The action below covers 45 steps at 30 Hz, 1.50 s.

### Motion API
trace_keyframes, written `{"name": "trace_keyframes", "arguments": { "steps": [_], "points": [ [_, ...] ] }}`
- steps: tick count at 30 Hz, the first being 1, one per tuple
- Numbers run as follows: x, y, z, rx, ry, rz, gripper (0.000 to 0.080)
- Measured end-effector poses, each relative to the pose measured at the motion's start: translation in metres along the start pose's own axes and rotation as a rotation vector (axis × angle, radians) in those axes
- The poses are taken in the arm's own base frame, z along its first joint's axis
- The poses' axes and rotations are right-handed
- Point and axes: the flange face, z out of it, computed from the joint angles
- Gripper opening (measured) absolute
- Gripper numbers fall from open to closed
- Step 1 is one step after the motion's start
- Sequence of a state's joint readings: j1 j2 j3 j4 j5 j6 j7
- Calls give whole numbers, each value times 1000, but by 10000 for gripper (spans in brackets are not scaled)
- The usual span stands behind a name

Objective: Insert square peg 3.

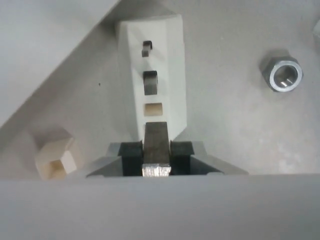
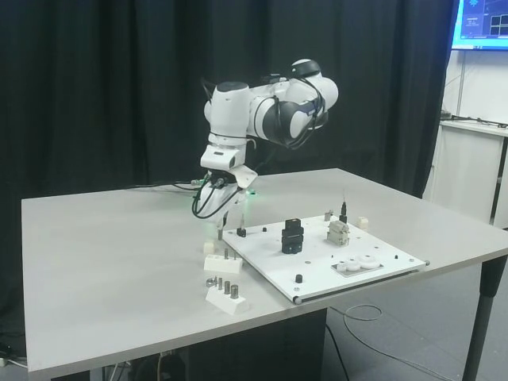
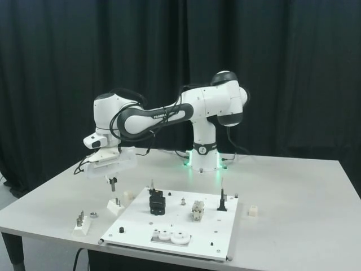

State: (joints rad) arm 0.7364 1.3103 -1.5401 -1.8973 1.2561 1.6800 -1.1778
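My gripper (image 1: 156, 150) is shut on a grey square peg (image 1: 156, 137), which hangs upright between the black pads. Just below it a white peg holder (image 1: 172, 60) stands on the grey table. The holder carries a small peg (image 1: 146, 49), a larger peg (image 1: 150, 82) and an empty square hole (image 1: 153, 109). The held peg's lower end is close to that hole and a little above it. From the room cameras the gripper (image 2: 219, 226) (image 3: 113, 179) hovers over this holder (image 2: 216, 260) (image 3: 117, 206), left of the white board.
A metal nut (image 1: 283, 74) and a white hexagonal block (image 1: 55, 156) lie on the table beside the holder. A second holder (image 2: 226, 298) (image 3: 82, 223) with several pegs stands nearer the table's edge. The white assembly board (image 2: 373, 246) (image 3: 208, 237) carries black and white fixtures.
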Motion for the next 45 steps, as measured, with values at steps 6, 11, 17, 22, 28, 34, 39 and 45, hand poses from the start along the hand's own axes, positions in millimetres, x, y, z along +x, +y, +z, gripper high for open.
{"name": "trace_keyframes", "arguments": {
  "steps": [6, 11, 17, 22, 28, 34, 39, 45],
  "points": [
    [-1, 4, -3, -4, 2, 7, 113],
    [-3, 8, -5, -8, 5, 13, 113],
    [-4, 13, -7, -10, 8, 18, 113],
    [-4, 16, -9, -7, 10, 22, 113],
    [-5, 21, -13, 0, 13, 40, 113],
    [-7, 25, -17, 5, 15, 47, 113],
    [-7, 28, -21, 10, 16, 51, 113],
    [-5, 29, -26, 19, 17, 55, 113]
  ]
}}
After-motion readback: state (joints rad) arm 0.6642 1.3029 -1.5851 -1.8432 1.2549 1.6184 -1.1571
